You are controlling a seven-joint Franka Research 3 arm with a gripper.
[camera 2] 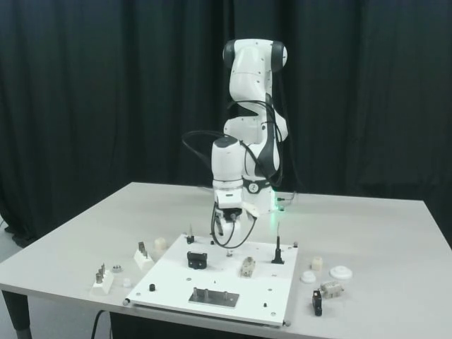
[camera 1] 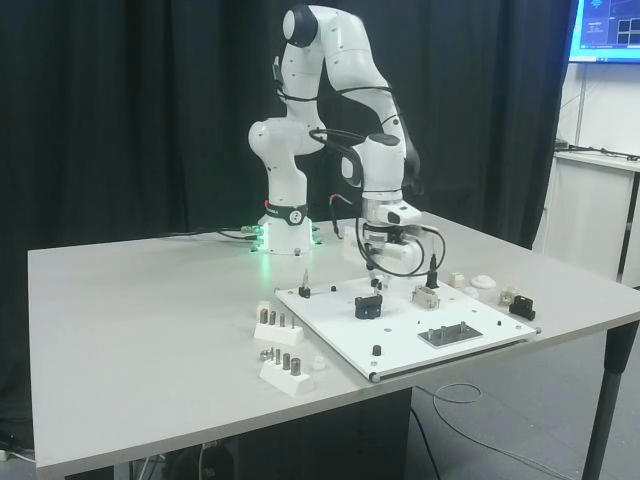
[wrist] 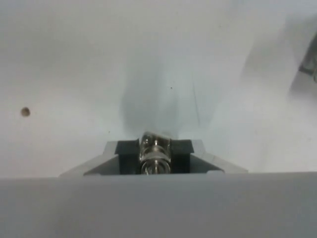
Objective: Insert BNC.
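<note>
Grey table (camera 1: 130, 300), black curtain (camera 1: 120, 110) behind

Shiny metal BNC connector (wrist: 155, 154), smooth matt white board (camera 1: 400, 322), glossy white plastic arm (camera 1: 330, 60)

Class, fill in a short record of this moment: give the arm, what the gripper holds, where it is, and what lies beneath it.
arm: white Franka arm, bolted on grey table
gripper: fingers shut on BNC connector
position: above white board, not touching it
board parts: black block, grey plate
off board: white holders with pins
</note>
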